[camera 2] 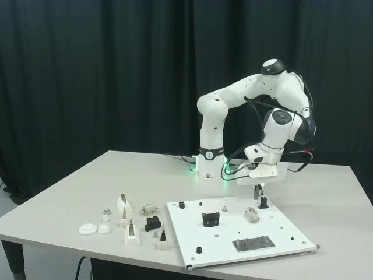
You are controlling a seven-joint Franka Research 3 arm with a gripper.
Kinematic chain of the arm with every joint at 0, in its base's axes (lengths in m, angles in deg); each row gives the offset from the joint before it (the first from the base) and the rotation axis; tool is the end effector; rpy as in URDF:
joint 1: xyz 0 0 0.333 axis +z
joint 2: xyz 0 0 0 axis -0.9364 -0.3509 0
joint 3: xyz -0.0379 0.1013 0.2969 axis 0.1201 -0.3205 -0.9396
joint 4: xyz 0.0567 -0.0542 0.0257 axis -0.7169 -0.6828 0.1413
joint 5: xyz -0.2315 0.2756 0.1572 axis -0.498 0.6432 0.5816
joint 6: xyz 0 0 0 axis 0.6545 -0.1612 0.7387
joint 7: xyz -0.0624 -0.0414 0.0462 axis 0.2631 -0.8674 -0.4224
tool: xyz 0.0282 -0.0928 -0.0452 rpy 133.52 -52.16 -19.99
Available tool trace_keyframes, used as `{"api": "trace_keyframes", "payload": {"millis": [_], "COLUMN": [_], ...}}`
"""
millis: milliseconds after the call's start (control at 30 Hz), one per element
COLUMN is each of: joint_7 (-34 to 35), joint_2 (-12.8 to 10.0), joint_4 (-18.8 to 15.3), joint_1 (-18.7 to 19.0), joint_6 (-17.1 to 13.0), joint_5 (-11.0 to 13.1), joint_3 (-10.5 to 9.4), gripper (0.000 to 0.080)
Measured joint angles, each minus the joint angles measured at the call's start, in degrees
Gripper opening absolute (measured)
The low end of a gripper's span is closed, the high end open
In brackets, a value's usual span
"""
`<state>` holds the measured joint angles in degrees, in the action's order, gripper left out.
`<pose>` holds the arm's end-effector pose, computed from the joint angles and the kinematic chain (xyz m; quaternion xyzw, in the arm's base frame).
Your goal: Insert square peg 4.
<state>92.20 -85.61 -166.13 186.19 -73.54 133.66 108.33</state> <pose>0.3708 0.2767 0.2224 0.9737 -0.1236 -0.1358 0.1345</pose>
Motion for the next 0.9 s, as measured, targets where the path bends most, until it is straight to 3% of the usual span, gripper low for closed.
{"api": "trace_keyframes", "payload": {"millis": [333, 900], "joint_7": [0.00, 3.63], "joint_2": [0.00, 0.00], "joint_4": [0.98, 4.60], "joint_1": [0.06, 2.23], "joint_6": [3.55, 10.36], "joint_5": [-1.50, -8.82], "joint_3": [2.09, 9.00], "gripper": [0.0150, 0.0150]}}
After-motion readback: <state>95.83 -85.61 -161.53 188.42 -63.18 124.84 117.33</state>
